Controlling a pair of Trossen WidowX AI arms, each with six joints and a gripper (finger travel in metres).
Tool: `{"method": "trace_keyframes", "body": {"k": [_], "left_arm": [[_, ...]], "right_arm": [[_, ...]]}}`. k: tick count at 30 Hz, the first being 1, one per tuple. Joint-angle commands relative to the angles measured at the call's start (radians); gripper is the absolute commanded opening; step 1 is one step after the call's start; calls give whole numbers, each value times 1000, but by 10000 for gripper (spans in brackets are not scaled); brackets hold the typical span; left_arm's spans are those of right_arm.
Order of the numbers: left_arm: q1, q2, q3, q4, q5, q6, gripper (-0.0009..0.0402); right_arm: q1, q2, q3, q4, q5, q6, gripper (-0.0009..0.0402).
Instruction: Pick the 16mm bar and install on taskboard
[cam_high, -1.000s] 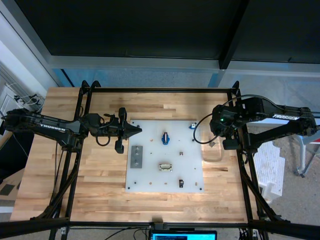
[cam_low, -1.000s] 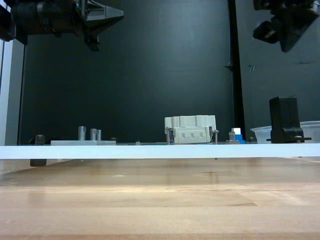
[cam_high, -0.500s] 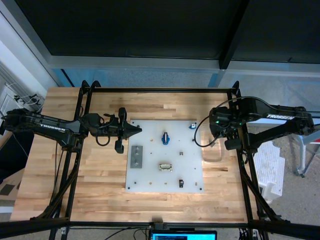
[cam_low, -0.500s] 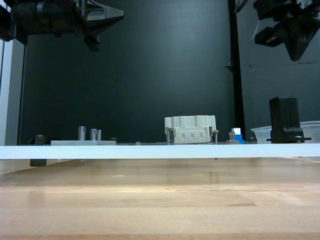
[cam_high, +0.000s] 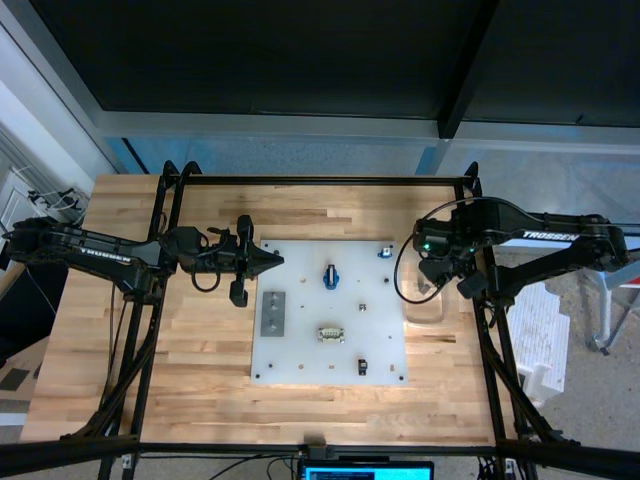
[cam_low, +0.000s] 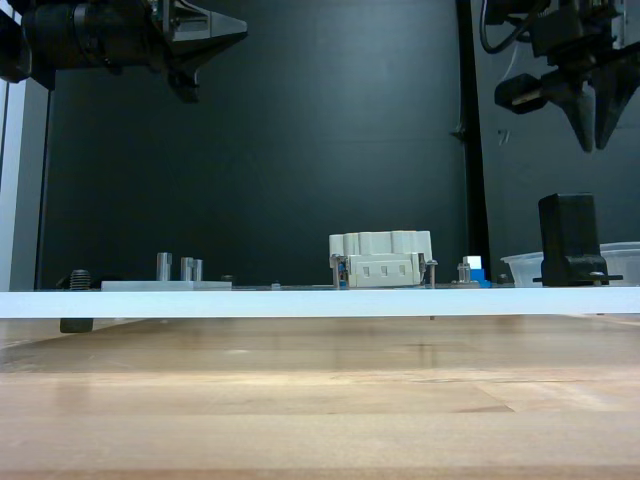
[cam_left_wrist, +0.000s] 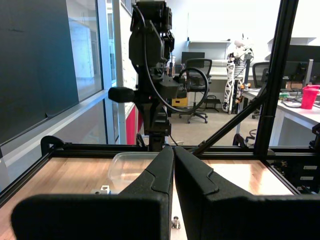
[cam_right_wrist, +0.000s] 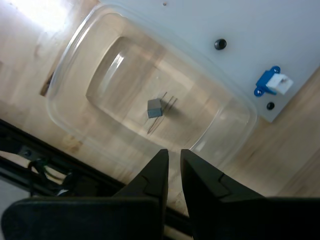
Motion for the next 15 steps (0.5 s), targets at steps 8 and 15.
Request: {"method": "trace_keyframes", "body": {"k": [8, 15], "left_arm": [[0, 0, 0, 0, 0, 0, 0], [0, 0, 0, 0, 0, 0, 0]], "right_arm": [[-1, 0, -119, 110, 26, -70, 101], [-1, 0, -200, 174, 24, -86, 143]]}}
